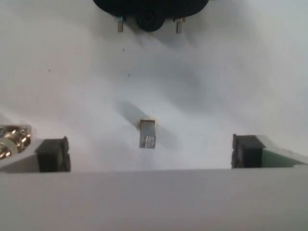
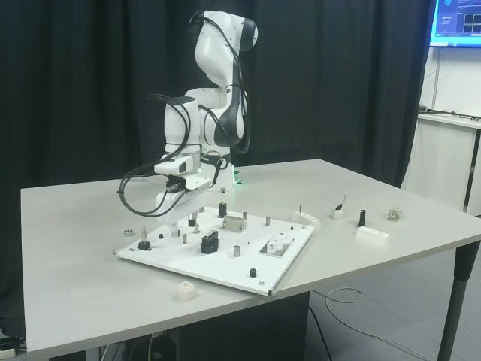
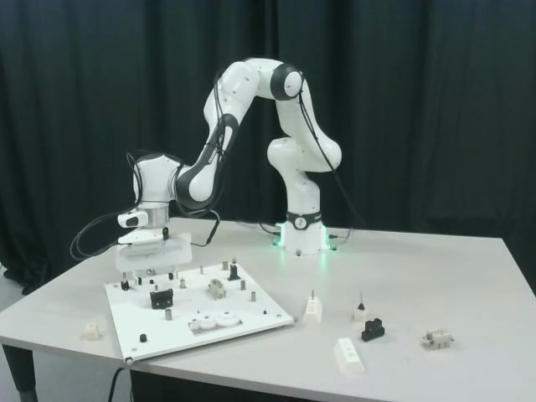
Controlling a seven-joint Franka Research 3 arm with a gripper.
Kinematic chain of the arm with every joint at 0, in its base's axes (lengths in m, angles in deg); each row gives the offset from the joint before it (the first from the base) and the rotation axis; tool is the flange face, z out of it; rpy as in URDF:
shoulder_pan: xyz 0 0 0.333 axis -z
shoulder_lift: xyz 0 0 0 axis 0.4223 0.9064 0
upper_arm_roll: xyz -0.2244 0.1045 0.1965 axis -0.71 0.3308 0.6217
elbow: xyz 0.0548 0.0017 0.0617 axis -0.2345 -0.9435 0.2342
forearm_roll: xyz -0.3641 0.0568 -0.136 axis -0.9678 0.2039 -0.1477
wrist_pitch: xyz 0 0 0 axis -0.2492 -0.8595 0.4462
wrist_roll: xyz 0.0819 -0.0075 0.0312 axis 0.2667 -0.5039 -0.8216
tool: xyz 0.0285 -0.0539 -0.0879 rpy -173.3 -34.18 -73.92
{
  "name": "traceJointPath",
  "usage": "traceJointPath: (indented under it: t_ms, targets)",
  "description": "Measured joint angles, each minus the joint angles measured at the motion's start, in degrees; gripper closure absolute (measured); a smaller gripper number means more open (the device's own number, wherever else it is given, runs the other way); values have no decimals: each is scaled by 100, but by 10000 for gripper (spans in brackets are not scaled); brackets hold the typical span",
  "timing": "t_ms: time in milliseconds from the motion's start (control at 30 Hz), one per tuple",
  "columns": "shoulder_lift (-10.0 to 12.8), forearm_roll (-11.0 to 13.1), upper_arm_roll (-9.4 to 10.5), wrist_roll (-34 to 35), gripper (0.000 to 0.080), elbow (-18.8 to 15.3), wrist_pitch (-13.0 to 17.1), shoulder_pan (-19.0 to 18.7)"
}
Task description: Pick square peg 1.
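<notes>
In the wrist view, square peg 1 (image 1: 147,134) is a short grey metal peg standing upright in the white board (image 1: 216,86). My gripper (image 1: 149,154) is open. Its black fingertips (image 1: 53,155) sit far apart, one on each side of the peg, and neither touches it. From the room cameras, the gripper (image 2: 181,218) (image 3: 154,261) hangs low over the back left part of the white board (image 2: 225,269) (image 3: 251,322). The peg itself is hidden under the hand in both room views.
A black part (image 1: 150,9) and a metal nut (image 1: 12,137) stand on the board near the peg. Several pegs, a black block (image 2: 210,242) and white gears (image 2: 278,242) fill the board. A white cube (image 2: 186,290) and white blocks (image 2: 373,233) lie on the table.
</notes>
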Motion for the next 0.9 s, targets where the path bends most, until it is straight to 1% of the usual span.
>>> traceJointPath:
  t_ms: [33,167,200,533,900]
  targets:
    - [0,0,0,0,67,0,0,1]
    - [0,0,-3,0,67,0,2,1]
    - [0,0,-3,0,17,0,2,1]
    - [0,7,-3,13,5,3,28,1]
    - [-11,109,16,205,3,60,42,-34]
